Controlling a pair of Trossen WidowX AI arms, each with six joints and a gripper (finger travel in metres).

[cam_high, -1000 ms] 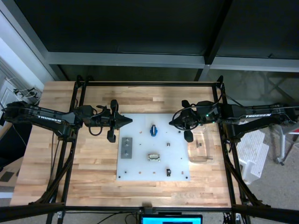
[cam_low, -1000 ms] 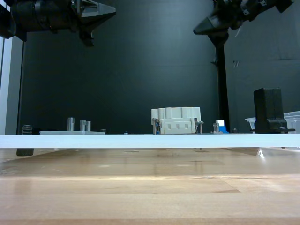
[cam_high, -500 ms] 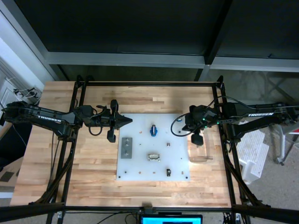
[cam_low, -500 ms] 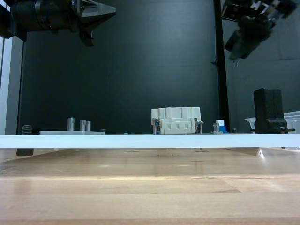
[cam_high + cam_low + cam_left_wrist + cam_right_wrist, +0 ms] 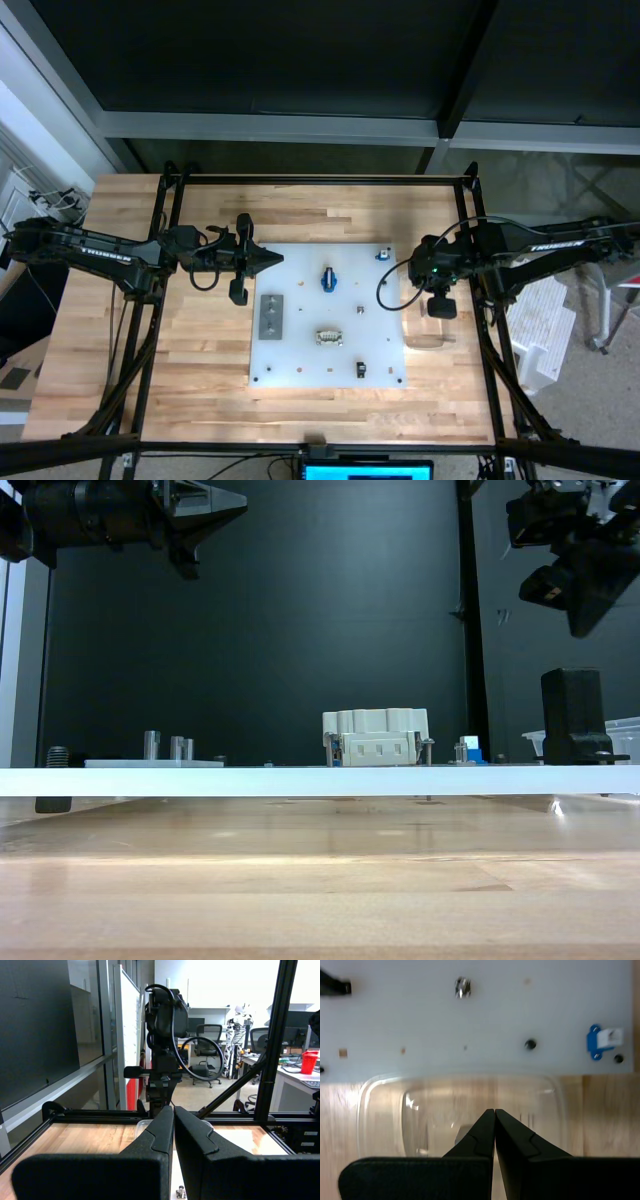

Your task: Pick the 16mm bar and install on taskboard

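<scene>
Mid-frame above the board (image 5: 300, 360) is free, between the closed left gripper (image 5: 279, 259) at its upper-left edge and the closed right gripper (image 5: 441, 308) over the tray (image 5: 425, 345).

1. Bench (image 5: 200, 400): smooth pale wood planks, faint sheen.
2. Taskboard (image 5: 290, 350): matt white plastic.
3. Tray (image 5: 375, 1085): clear, glossy plastic.
4. Left hand (image 5: 173, 1108) and right hand (image 5: 495, 1111): matt black plastic.
5. Block (image 5: 271, 315) at taskboard's nine o'clock: dull grey metal.

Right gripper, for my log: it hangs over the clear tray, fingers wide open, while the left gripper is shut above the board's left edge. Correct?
No: the right gripper is shut, empty, as the right wrist view shows. It does hang over the clear tray, and the left gripper is shut above the board's left edge. I cannot locate the 16mm bar.
</scene>
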